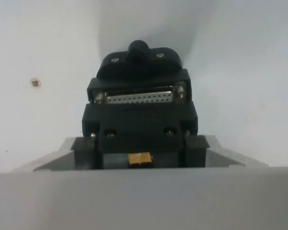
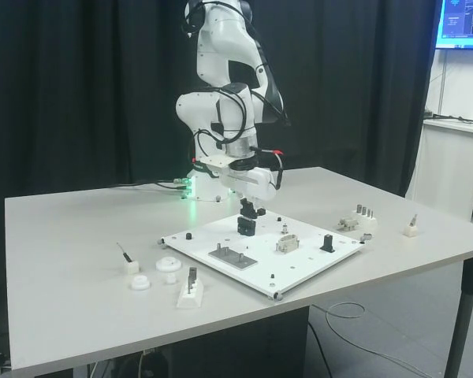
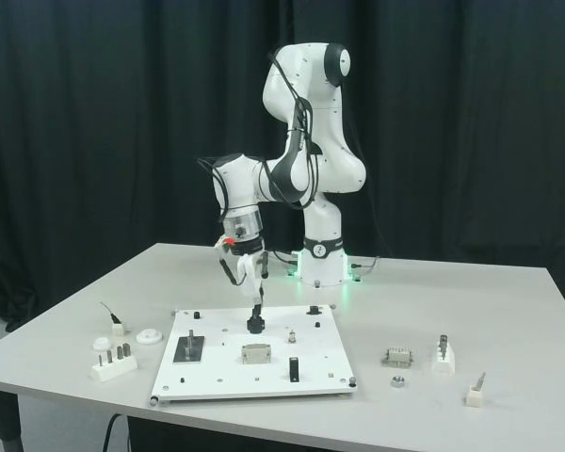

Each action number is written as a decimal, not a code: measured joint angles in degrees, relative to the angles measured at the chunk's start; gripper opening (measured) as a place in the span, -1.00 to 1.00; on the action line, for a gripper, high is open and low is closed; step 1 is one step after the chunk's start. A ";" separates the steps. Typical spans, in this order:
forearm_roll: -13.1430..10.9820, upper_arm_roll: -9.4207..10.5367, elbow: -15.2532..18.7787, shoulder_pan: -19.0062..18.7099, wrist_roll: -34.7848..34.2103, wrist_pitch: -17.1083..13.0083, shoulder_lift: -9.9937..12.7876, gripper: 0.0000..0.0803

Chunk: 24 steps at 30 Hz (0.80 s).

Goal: Insert D-SUB.

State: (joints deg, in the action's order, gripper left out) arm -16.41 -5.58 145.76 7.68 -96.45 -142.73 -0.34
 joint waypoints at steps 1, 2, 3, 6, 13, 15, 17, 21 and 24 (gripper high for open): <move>0.04 0.00 0.01 -0.05 0.09 -0.09 0.00 -0.06; 0.10 0.01 0.02 -0.08 0.19 -0.17 0.00 -0.06; 0.17 0.01 0.03 -0.11 0.30 -0.24 0.00 -0.06; 0.30 0.01 0.08 -0.22 0.59 -0.54 0.00 -0.06; 1.09 0.01 0.12 -0.30 0.59 -0.66 -0.06 -0.06; 1.57 -0.02 0.12 -0.29 0.59 -0.74 -0.09 -0.06; 1.97 -0.08 0.12 -0.25 0.59 -0.75 -0.13 -0.06; 2.49 -0.20 0.13 -0.14 0.59 -0.75 -0.23 -0.06; 2.54 -0.28 0.16 -0.06 0.59 -0.75 -0.25 -0.06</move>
